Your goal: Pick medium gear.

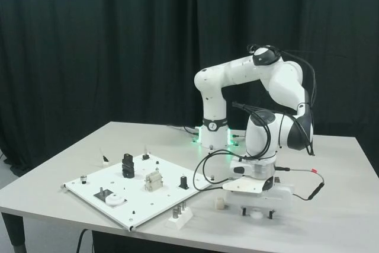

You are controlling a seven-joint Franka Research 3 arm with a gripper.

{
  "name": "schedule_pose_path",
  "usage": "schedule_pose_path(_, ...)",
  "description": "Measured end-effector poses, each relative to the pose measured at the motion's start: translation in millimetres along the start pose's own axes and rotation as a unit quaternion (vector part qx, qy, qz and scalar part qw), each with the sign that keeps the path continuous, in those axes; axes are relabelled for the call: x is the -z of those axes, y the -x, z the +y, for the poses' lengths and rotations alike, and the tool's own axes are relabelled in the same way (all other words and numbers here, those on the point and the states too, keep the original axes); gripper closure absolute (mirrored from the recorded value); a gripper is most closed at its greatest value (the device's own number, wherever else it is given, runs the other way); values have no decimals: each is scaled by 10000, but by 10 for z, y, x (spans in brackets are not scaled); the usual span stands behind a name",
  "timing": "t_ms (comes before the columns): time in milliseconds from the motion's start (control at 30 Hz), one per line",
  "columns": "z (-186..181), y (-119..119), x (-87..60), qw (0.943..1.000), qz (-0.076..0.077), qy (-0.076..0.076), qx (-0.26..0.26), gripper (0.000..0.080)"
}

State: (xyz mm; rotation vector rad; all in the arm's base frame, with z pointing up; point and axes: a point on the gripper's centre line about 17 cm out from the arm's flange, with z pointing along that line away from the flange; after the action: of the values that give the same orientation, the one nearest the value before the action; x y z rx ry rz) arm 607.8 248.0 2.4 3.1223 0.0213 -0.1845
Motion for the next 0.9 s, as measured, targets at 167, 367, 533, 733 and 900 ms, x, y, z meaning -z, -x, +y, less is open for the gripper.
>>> schedule_pose_path(167,15,8,-13,10000,-9,1,5,116)
schedule_pose_path(367,24,10,-14,10000,-10,-1,17,278)
schedule_pose_path(533,23,9,-11,10000,-9,-5,15,407)
schedule_pose_path(733,17,-9,43,10000,22,-34,8,404)
schedule_pose_path(900,24,-42,157,9999,78,-74,-11,404)
